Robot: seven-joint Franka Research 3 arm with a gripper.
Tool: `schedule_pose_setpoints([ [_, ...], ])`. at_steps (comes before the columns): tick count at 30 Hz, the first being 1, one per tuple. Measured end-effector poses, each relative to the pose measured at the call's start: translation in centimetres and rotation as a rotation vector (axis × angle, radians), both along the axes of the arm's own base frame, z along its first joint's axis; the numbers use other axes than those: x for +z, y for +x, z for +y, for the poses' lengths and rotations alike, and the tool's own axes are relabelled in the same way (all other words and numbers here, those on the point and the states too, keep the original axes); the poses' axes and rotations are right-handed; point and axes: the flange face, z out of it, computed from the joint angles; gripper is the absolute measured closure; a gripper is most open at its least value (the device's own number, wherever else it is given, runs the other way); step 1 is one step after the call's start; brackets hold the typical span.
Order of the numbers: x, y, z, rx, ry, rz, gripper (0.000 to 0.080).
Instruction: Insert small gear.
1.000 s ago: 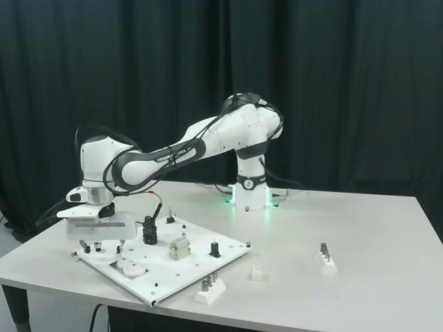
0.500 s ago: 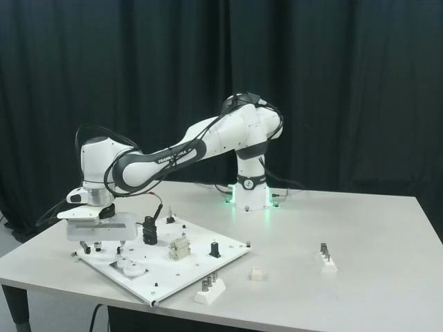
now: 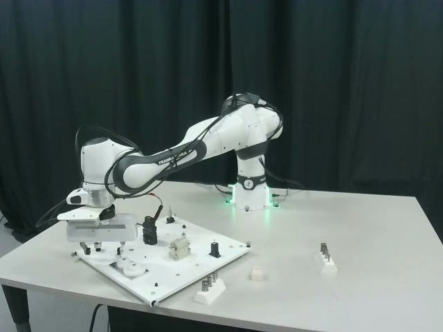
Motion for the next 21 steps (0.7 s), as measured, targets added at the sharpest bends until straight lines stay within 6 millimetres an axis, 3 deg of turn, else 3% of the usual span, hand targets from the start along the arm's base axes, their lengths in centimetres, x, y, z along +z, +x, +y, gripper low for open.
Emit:
schedule_pose_setpoints([
  [21,-0.09,0.15,-0.06,0.051,0.006,-0.001,0.0003],
])
